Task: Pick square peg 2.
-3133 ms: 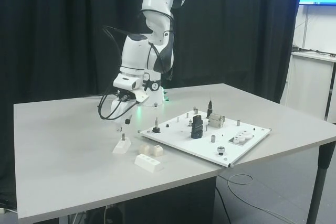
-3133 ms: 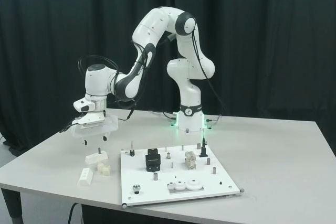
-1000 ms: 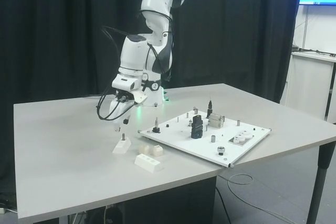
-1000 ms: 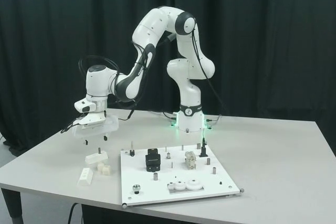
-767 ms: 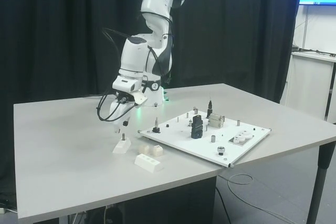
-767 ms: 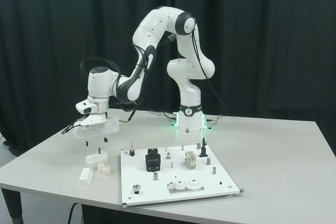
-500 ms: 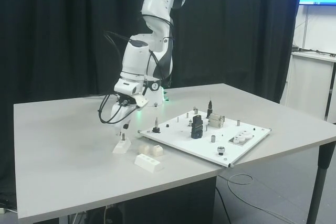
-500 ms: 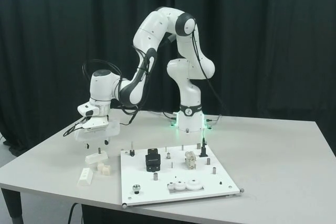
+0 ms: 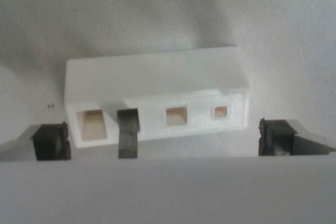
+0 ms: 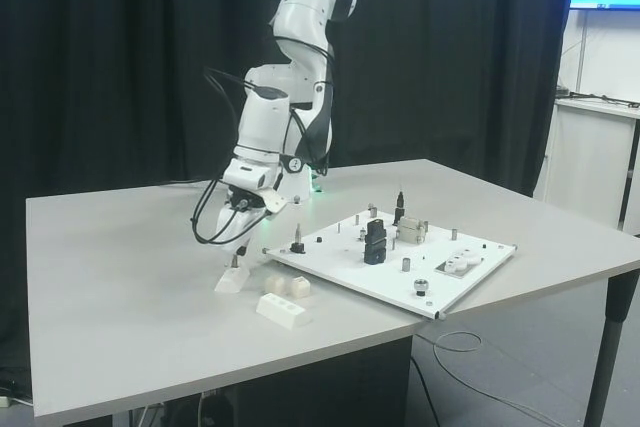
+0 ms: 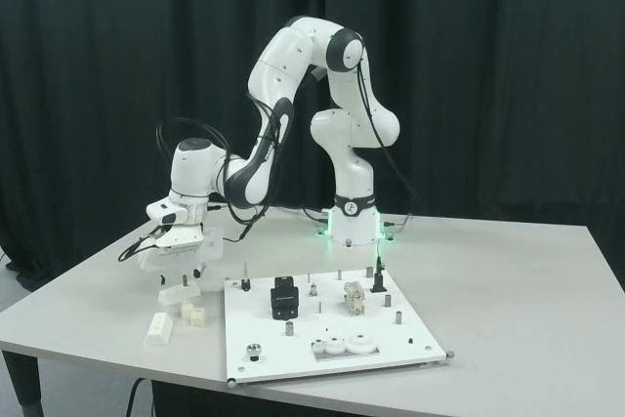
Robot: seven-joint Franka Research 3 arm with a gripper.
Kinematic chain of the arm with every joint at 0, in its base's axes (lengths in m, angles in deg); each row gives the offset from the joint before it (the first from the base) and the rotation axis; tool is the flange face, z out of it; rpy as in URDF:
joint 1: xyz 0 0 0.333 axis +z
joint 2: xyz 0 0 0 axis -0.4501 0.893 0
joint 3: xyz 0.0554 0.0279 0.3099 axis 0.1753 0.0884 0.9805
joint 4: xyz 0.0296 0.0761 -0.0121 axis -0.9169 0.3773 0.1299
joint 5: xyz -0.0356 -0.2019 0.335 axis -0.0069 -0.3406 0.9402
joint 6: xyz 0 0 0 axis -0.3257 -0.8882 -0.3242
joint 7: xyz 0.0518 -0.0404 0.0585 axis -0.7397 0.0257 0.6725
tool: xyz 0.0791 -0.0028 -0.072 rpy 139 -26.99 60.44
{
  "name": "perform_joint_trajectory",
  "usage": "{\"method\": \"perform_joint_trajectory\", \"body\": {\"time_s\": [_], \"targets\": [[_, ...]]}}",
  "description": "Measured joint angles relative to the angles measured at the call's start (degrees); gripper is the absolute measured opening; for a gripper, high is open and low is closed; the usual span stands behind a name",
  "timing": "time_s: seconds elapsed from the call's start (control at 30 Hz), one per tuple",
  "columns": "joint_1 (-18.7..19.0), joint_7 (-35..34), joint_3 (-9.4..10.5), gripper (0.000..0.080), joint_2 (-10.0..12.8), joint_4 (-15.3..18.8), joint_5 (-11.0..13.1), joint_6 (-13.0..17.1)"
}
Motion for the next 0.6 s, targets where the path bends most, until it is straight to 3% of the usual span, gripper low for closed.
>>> {"method": "perform_joint_trajectory", "body": {"time_s": [0.43,0.47,0.6], "targets": [[-0.24,-0.86,0.34,0.08,1.54,-0.49,0.04,1.7],[-0.27,-0.9,0.34,0.0712,1.64,-0.57,0.04,1.73],[-0.47,-0.91,0.34,0.0712,1.93,-0.88,0.04,1.76]]}}
